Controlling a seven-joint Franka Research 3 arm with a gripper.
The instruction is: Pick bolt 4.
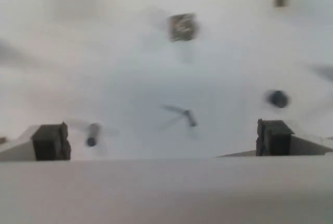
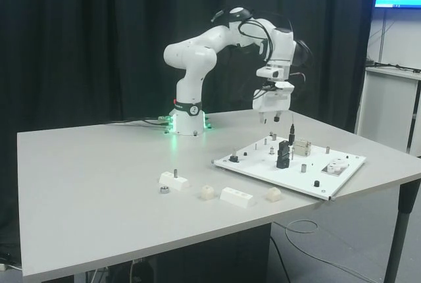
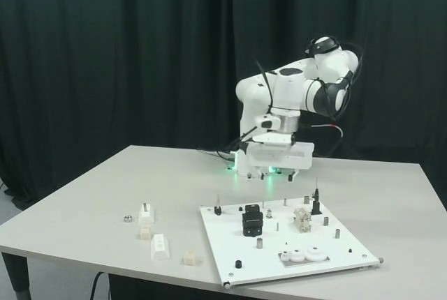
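My gripper (image 1: 161, 139) hangs open in the air above the far part of the white board (image 2: 260, 169), with nothing between its black fingertips (image 1: 49, 141). Several small bolts stand upright on the board. In the wrist view I see a slim bolt (image 1: 190, 117) below the gap, a grey one (image 1: 92, 134) near one fingertip and a black one (image 1: 278, 99) near the other. No mark shows which is bolt 4. The room views show the gripper (image 2: 270, 120) (image 3: 274, 173) well above the board (image 3: 223, 244).
On the board stand a black block (image 3: 252, 220), a metal part (image 3: 302, 218), white gears (image 3: 304, 255) and a tall black pin (image 3: 316, 206). White blocks (image 3: 160, 245) and a nut (image 3: 128, 218) lie on the grey table (image 3: 105, 195) beside it. The base glows green (image 2: 172, 122).
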